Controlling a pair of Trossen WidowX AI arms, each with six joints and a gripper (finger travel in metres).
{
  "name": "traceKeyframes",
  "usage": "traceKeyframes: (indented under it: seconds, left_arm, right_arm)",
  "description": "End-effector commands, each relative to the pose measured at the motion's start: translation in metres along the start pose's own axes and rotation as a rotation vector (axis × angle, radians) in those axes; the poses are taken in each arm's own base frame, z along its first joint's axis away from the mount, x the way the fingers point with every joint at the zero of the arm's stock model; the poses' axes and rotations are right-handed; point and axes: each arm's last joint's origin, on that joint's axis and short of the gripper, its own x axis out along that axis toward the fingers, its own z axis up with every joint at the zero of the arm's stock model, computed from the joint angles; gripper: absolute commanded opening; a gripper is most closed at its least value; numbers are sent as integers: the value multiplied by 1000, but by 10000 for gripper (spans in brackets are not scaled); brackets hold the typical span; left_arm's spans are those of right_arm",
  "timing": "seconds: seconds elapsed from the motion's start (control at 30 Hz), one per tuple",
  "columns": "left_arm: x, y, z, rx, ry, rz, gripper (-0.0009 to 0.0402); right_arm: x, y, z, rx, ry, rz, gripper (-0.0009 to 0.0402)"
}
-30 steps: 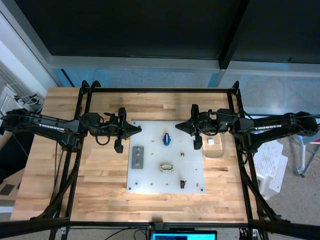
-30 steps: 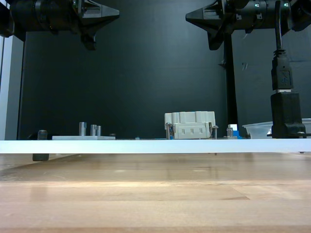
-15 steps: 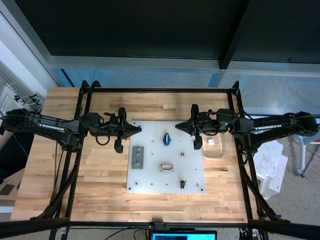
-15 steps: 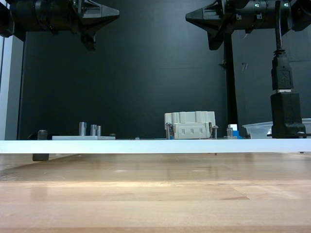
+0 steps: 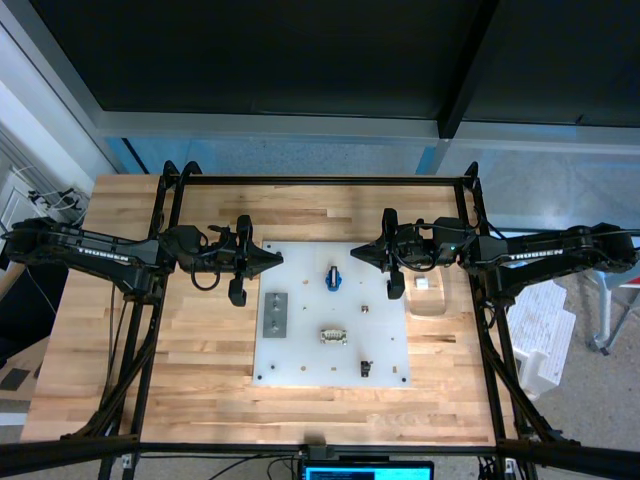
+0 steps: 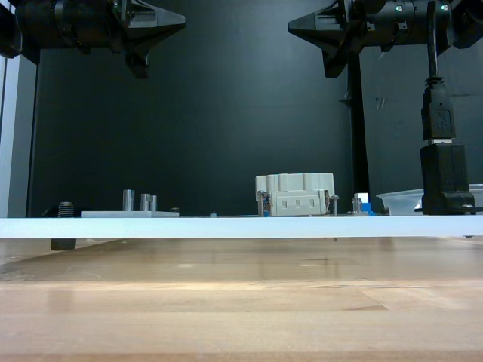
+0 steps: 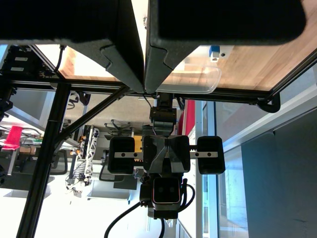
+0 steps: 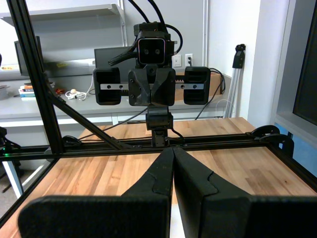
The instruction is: Pick the USB connector and install on taskboard
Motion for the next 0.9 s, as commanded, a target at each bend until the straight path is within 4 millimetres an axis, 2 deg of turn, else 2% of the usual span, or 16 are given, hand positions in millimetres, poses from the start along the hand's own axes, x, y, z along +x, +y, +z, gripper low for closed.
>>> traceKeyframes:
  seconds: [0.03, 0.9]
  left_arm:
    - [0, 0, 0, 0, 0, 0, 0]
    - [0, 0, 0, 0, 0, 0, 0]
  right_arm:
    - [0, 0, 0, -1, 0, 0, 0]
    - [0, 0, -2, 0, 23, -2, 0]
